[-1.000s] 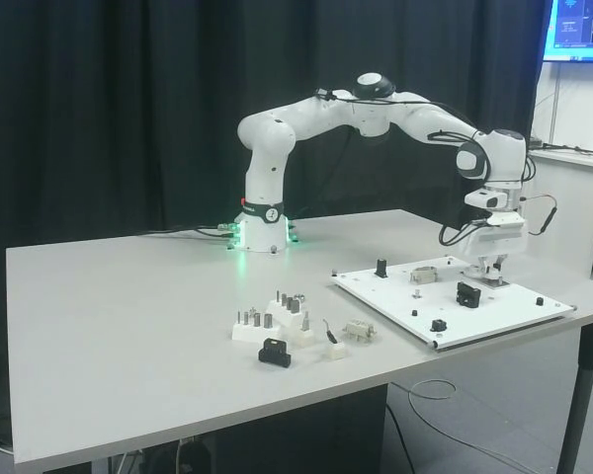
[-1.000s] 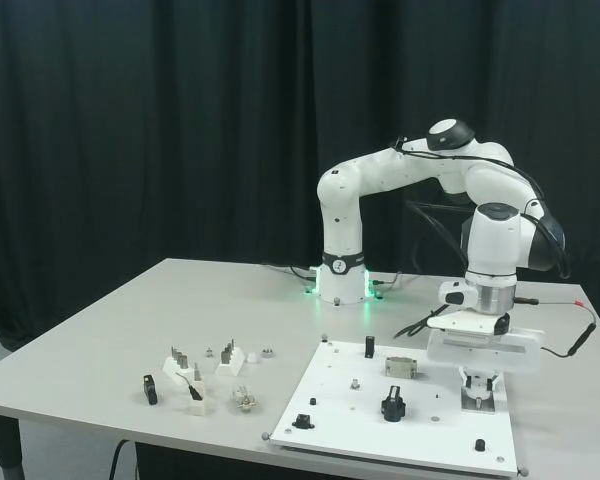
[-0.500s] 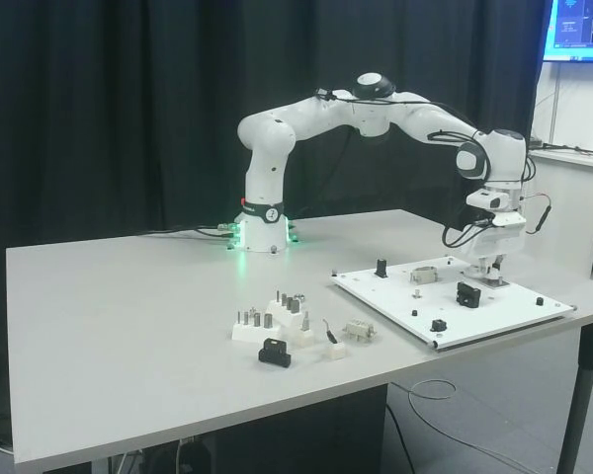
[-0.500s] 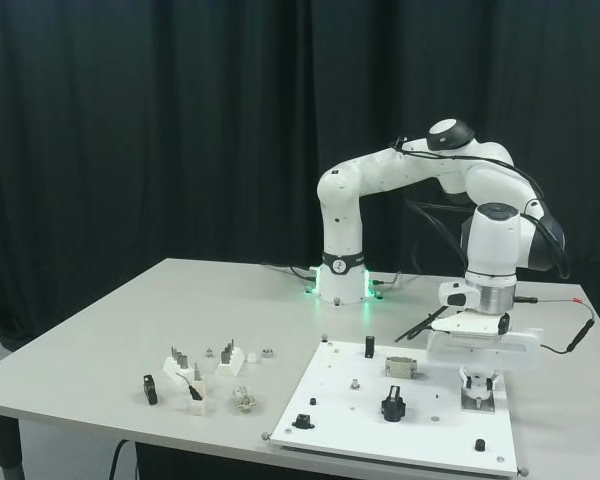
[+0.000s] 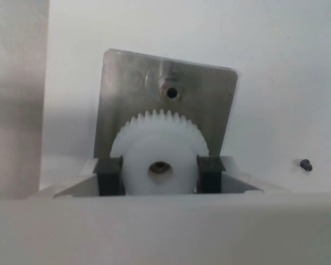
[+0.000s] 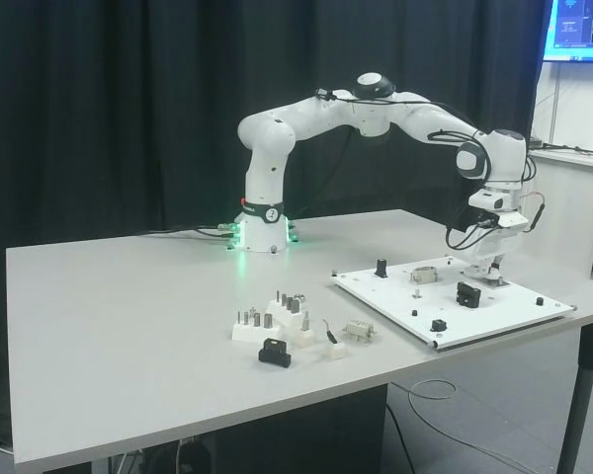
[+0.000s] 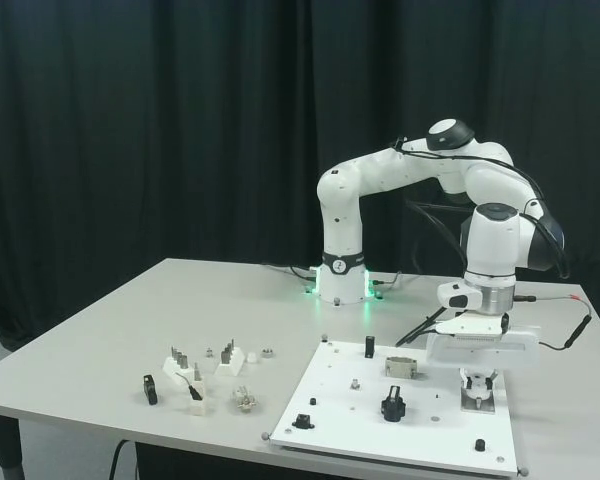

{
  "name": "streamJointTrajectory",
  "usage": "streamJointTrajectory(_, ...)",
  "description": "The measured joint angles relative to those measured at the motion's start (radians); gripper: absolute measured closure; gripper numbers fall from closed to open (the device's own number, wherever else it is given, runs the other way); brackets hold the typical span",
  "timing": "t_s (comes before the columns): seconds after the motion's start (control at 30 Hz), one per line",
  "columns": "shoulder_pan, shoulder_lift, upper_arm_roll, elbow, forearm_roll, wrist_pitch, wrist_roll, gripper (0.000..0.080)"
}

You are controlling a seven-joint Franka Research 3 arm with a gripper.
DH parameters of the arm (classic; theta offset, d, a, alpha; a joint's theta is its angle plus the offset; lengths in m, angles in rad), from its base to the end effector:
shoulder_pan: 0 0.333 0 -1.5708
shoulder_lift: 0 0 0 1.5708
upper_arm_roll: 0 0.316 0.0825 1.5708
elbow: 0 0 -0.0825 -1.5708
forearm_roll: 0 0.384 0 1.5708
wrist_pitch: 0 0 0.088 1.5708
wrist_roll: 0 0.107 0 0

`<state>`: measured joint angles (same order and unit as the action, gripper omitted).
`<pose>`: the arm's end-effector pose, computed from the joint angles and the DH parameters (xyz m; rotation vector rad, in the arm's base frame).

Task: Insert medium gear.

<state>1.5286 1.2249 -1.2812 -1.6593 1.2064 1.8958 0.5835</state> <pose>0.5589 0.3642 0.2247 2.9801 -0.9263 0.0462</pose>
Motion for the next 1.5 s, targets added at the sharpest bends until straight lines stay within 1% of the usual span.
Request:
streamJointTrajectory(0.33, -0.010, -0.004, 0.005, 0.004, 0.010, -0.008, 0.047, 0.0522)
streamJointTrajectory(0.57, -0.024, -0.004, 0.006, 0.017, 0.013, -0.028, 0.049, 0.0522)
streamJointTrajectory(0.73, -0.033, -0.004, 0.007, 0.026, 0.014, -0.042, 0.071, 0.0522)
streamJointTrajectory(1.0, -0.036, -0.004, 0.007, 0.029, 0.014, -0.046, 0.083, 0.0522)
streamJointTrajectory(1.13, -0.036, -0.004, 0.008, 0.031, 0.011, -0.046, 0.074, 0.0522)
streamJointTrajectory(1.5, -0.037, -0.003, 0.010, 0.039, -0.007, -0.046, -0.001, 0.0522)
